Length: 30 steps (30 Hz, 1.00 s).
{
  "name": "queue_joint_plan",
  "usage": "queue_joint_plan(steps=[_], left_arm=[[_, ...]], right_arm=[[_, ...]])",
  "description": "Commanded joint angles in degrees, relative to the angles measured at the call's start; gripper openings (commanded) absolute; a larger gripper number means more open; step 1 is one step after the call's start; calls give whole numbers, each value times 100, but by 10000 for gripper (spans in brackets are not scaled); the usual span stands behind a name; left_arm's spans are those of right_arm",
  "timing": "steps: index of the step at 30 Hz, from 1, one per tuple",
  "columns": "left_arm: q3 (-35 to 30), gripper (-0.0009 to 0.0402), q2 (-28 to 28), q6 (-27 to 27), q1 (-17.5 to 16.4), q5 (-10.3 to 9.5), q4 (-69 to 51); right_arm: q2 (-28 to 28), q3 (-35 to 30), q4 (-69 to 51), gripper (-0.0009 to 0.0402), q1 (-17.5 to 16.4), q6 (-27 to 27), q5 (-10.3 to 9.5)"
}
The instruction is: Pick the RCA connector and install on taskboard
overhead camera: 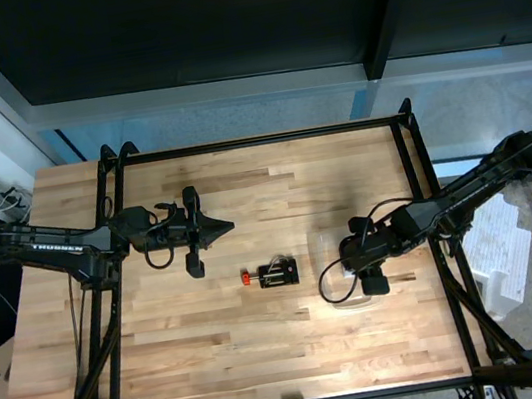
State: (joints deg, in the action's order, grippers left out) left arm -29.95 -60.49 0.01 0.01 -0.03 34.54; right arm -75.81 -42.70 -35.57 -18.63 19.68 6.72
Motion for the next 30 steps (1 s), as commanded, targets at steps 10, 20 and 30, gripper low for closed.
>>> queue_joint_plan(steps=[10, 20, 30], left_arm=[[0, 0, 0, 0, 0, 0, -2], [0, 0, 0, 0, 0, 0, 0], [0, 0, 0, 0, -2, 0, 0]], right_arm=[[-203, 162, 387, 189, -28, -15, 109], [-382, 199, 584, 186, -50, -52, 76], [-380, 199, 551, 159, -55, -52, 74]])
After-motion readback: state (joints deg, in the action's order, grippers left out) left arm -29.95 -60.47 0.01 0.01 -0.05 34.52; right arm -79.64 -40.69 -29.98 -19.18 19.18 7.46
